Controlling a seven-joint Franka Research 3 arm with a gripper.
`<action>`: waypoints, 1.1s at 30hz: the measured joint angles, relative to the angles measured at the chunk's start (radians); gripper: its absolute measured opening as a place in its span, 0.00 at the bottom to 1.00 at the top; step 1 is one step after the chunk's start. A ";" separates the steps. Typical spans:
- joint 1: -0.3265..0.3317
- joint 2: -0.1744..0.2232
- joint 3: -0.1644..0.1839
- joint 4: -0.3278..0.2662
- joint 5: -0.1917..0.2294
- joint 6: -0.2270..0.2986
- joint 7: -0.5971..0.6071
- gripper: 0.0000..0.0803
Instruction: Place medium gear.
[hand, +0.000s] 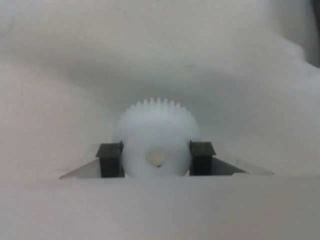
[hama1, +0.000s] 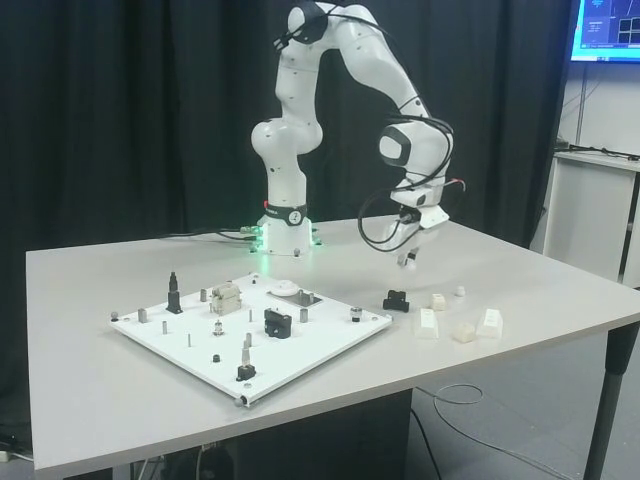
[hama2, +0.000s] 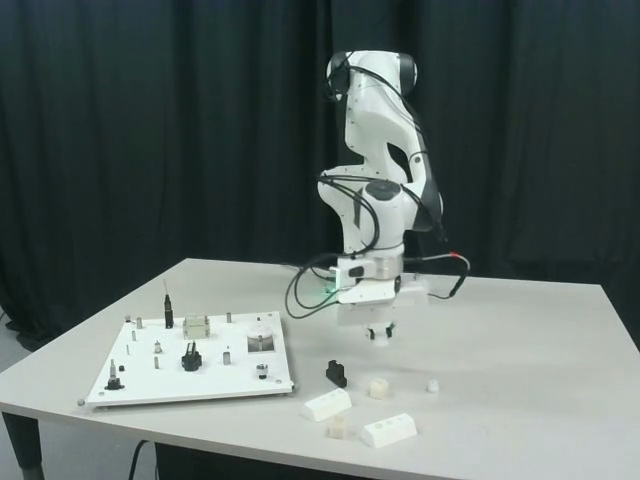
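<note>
The claw (hand: 156, 160) pinches a white plastic toothed gear (hand: 157, 137) with a small centre hole between its black fingertips (hand: 110, 159), held above the grey bench (hama1: 520, 300).

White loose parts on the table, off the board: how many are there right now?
5, on the table beside the board: a long block, a second long block, a small piece between them, a cube behind, a tiny part beyond it. Others may be hidden.
</note>
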 joint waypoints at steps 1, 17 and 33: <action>0.000 0.005 0.005 0.000 0.002 0.007 0.003 0.35; 0.000 0.077 0.060 0.015 0.034 0.097 0.021 0.35; -0.002 0.128 0.074 0.037 0.034 0.142 0.028 0.35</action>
